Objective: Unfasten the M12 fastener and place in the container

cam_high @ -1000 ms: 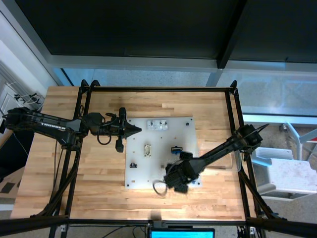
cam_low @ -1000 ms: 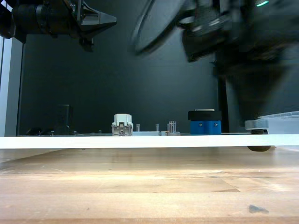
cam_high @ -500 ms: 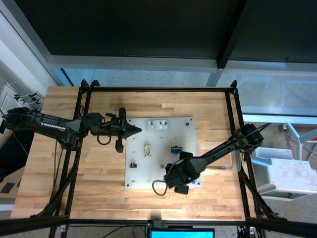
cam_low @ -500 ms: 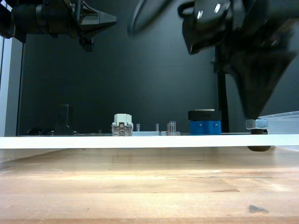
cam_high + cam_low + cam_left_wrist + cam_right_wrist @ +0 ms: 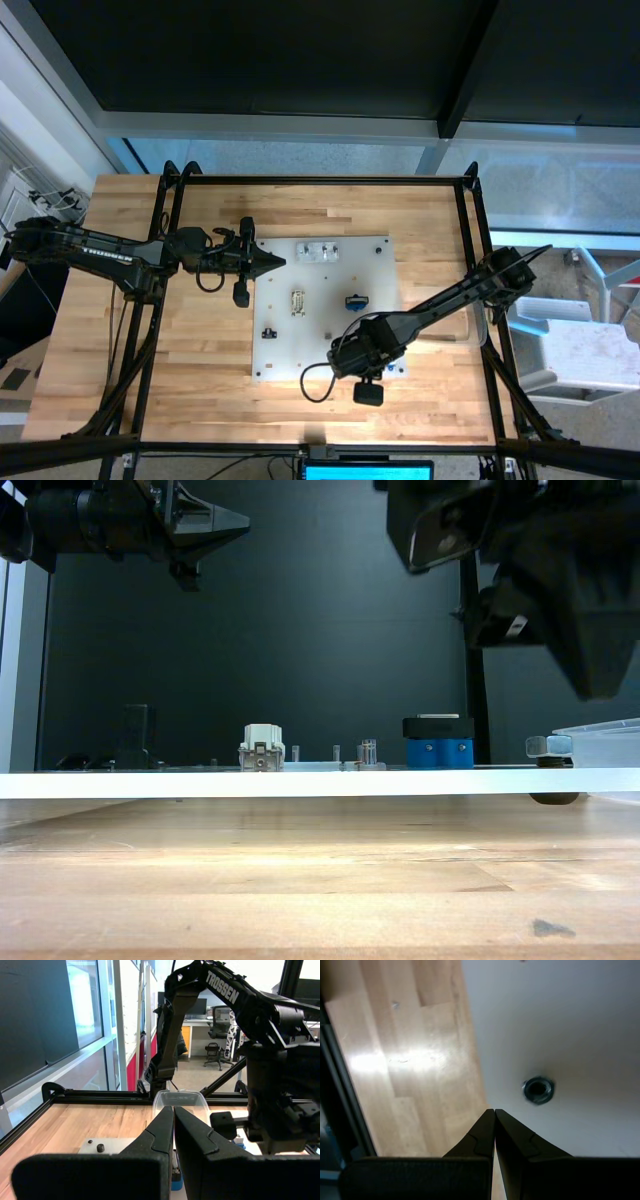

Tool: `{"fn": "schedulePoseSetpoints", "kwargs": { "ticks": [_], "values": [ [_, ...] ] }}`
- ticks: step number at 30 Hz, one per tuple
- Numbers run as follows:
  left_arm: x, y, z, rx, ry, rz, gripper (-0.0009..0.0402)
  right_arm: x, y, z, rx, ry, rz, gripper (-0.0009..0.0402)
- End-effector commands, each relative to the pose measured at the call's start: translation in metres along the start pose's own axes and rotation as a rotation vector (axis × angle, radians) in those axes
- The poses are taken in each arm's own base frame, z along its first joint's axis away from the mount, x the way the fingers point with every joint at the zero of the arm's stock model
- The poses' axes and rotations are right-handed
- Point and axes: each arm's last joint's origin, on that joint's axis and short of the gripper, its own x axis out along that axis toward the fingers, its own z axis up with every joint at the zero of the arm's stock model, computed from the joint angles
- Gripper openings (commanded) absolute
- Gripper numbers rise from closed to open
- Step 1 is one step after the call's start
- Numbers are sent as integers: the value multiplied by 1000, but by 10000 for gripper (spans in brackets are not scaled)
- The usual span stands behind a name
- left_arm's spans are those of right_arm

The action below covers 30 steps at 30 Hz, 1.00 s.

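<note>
Hovering above board's (image 5: 285, 350) near-right edge, right hand (image 5: 494, 1112) is hanging closed, empty. Nut (image 5: 538, 1090) on its stud (image 5: 548, 763) is likely light, hard and slick, so pinch opposite flats. Left hand (image 5: 173, 1110) is hanging closed, empty, over board's left edge.

I see the small silver nut (image 5: 538, 1089) lying flat on the white board (image 5: 580, 1020), threaded on its stud, with its dark bore facing up. From table level it sits on top of the short black stud (image 5: 553, 762), just in front of the container (image 5: 605, 742). That shallow clear tray stands upright beside the board's right edge, and the nut is not in it.
</note>
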Motion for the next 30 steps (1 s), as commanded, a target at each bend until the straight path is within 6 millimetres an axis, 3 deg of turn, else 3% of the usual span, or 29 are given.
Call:
{"fn": "schedulePoseSetpoints", "kwargs": {
  "ticks": [1,8,25,30],
  "values": [
    [0,0,0,0,1,0,0,7,0,1,-20,6,-2,0],
    [0,0,0,0,1,-1,0,16,-3,1,-54,21,-24,0],
    [0,0,0,0,0,-1,0,18,-8,1,-55,6,-86,0],
    [0,0,0,0,0,0,0,9,-17,-1,29,-81,-343,0]
  ]
}}
